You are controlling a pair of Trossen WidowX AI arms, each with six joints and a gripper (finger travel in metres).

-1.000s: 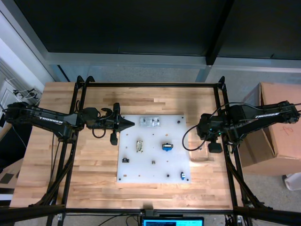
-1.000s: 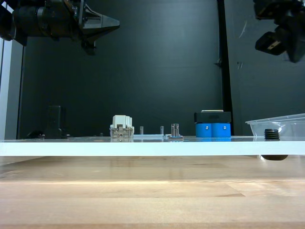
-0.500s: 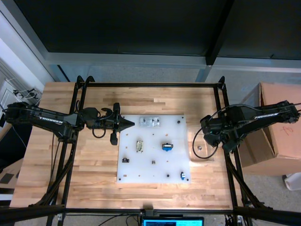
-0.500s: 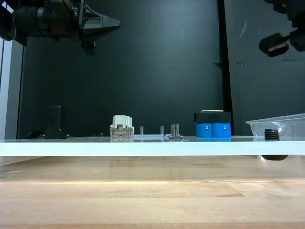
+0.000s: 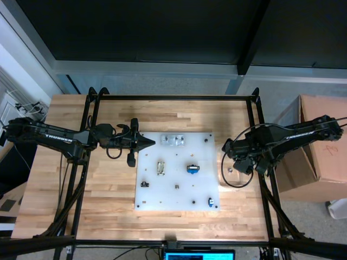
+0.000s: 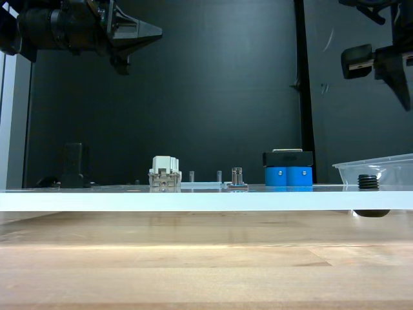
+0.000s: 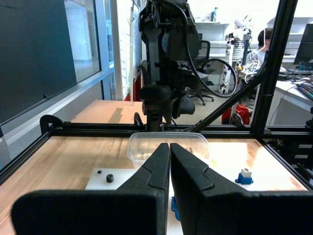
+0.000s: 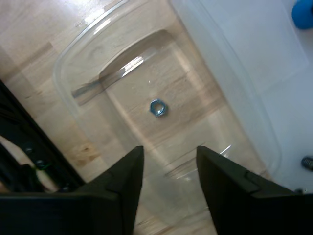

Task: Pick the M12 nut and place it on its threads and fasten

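The small silver nut (image 8: 158,107) lies free and flat on the floor of the clear tray (image 8: 73,73), which stands on the table just right of the white board (image 5: 162,192). My right gripper (image 8: 168,152) hangs above the tray (image 5: 234,179), pointing down. It is open, with the nut showing past the gap between its fingers (image 8: 126,178). In the low view the right gripper (image 6: 379,70) is high above the tray (image 6: 387,166). The black stud (image 6: 368,182) stands bare, its ribs showing. My left gripper (image 5: 150,142) is shut and empty, held high over the board's far left edge.
A blue connector (image 5: 192,168), a white connector (image 5: 160,168), a silver post (image 6: 237,177) and a small blue part (image 5: 211,202) stand on the board. A black frame (image 5: 255,124) rings the table. A cardboard box (image 5: 320,146) stands off its right edge.
My right gripper has swung left and turned down over the clear tray. The nut has stayed in the tray. The left arm has not moved.
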